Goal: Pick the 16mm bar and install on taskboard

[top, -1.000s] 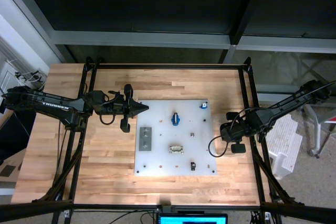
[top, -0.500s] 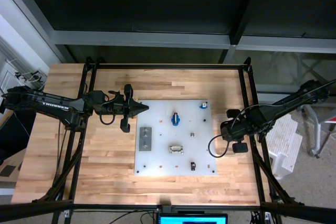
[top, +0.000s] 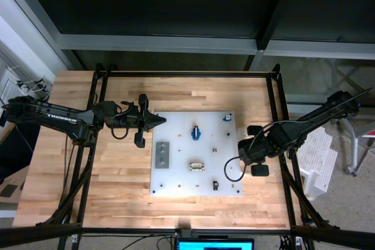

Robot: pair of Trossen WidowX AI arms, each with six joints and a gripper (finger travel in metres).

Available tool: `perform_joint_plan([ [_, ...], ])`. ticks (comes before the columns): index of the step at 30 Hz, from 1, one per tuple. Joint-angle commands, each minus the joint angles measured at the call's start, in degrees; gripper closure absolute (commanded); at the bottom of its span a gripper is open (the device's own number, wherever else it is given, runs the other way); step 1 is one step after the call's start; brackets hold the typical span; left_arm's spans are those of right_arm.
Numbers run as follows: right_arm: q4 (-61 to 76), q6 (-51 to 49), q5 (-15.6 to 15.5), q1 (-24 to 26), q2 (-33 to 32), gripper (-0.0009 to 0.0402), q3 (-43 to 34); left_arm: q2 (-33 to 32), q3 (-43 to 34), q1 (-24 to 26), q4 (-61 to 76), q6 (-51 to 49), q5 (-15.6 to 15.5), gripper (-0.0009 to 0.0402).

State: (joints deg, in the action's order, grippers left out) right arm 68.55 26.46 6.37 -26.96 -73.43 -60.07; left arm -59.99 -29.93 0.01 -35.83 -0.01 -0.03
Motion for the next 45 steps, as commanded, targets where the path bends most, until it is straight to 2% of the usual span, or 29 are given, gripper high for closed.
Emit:
perform_joint_plan([
  [1, 0.1, 1.7, -0.4, -1.2, -2.0, 0.0389, -2.0, 0.0, 0.0, 0.0, 0.0, 0.0, 0.0, 0.0393],
  [22, -3.2, 6.5, 0.0, -10.1, -13.7, 0.0389, -9.6, 0.0, 0.0, 0.0, 0.0, 0.0, 0.0, 0.0393],
  [28, -3.8, 6.7, 0.3, -11.3, -17.5, 0.0389, -11.6, 0.0, 0.0, 0.0, 0.0, 0.0, 0.0, 0.0393],
  [31, -4.1, 6.8, 1.6, -11.8, -19.2, 0.0389, -12.6, 0.0, 0.0, 0.0, 0.0, 0.0, 0.0, 0.0393],
  [45, -7.8, 10.8, 1.5, -12.8, -23.6, 0.0389, -12.8, 0.0, 0.0, 0.0, 0.0, 0.0, 0.0, 0.0393],
])
